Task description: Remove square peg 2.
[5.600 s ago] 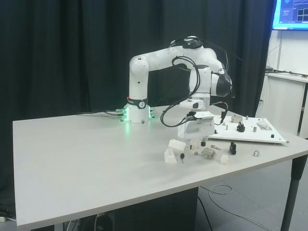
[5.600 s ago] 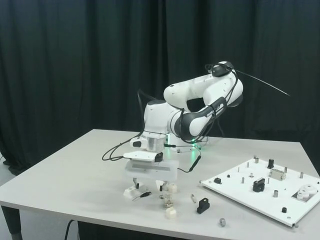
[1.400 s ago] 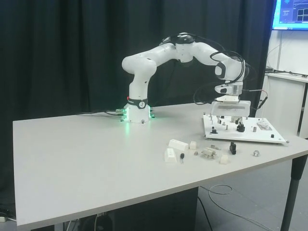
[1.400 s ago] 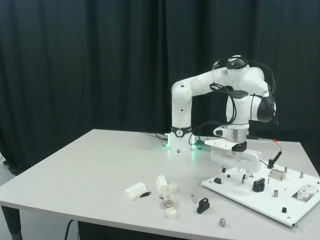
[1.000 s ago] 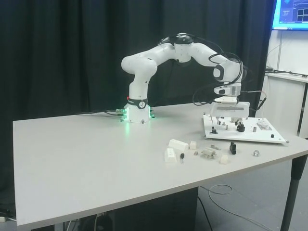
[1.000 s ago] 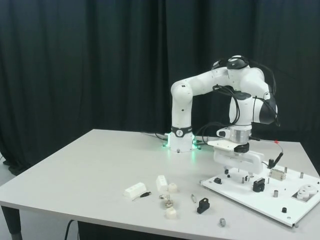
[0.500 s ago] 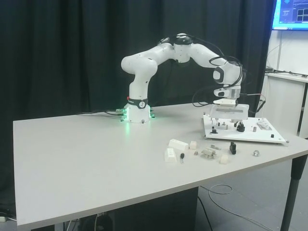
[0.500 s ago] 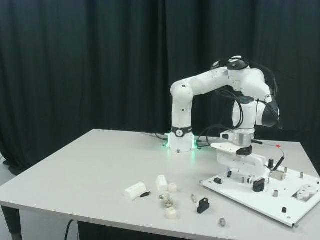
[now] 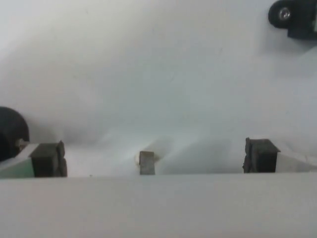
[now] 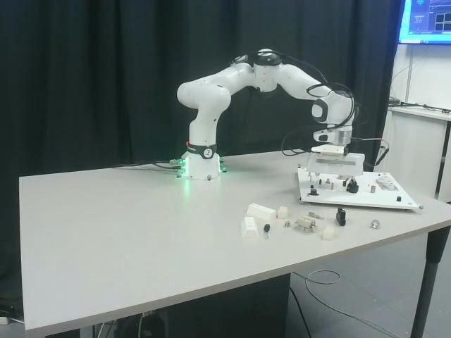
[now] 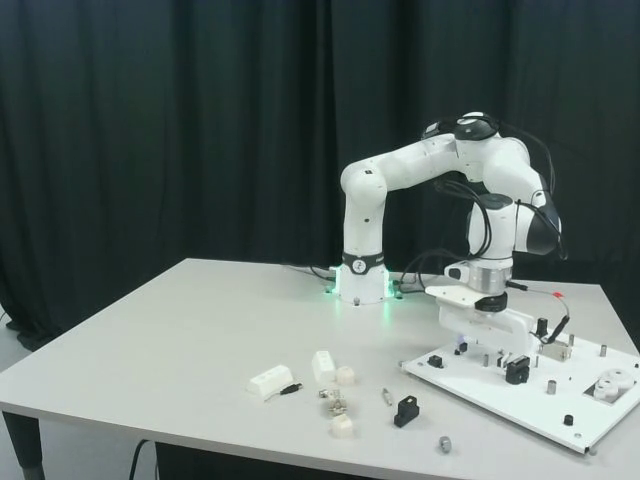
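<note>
One small grey peg [image 9: 146,163] sits midway between your end effector's [image 9: 153,158] spread, empty fingers [image 9: 48,159], still seated in the white board [image 10: 356,195]. You have swung from the loose parts [image 11: 335,390] at about 9 o'clock on the surface [image 10: 141,225] and dropped low over the board; closing comes next.

On the grey table [image 10: 127,218] lie loose small parts, among them a white rectangular block [image 11: 270,382], a white cube [image 11: 342,425], a black clip-shaped piece [image 11: 406,410] and a small grey metal cylinder [image 11: 444,443], before black curtains [image 11: 200,130].
</note>
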Available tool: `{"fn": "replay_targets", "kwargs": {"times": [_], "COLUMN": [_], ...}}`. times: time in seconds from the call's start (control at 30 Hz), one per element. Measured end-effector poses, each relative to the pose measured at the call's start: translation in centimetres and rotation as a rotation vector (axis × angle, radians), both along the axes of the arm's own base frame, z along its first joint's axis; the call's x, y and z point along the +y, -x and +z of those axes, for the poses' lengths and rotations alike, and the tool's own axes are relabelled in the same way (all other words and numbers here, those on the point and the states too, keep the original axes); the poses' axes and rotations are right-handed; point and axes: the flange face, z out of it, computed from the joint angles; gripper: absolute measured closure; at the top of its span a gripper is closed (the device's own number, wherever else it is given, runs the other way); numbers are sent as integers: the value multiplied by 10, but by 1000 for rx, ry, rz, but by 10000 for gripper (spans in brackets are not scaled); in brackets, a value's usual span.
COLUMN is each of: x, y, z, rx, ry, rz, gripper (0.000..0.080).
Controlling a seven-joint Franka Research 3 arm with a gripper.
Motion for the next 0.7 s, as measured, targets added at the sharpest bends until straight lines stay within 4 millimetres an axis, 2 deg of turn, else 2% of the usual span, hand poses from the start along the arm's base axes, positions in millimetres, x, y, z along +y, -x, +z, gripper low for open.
{"fn": "replay_targets", "kwargs": {"times": [0.7], "x": [2], "y": [3], "z": [-3], "rx": [-10], "ry": [2], "rz": [33], "gripper": [3]}}
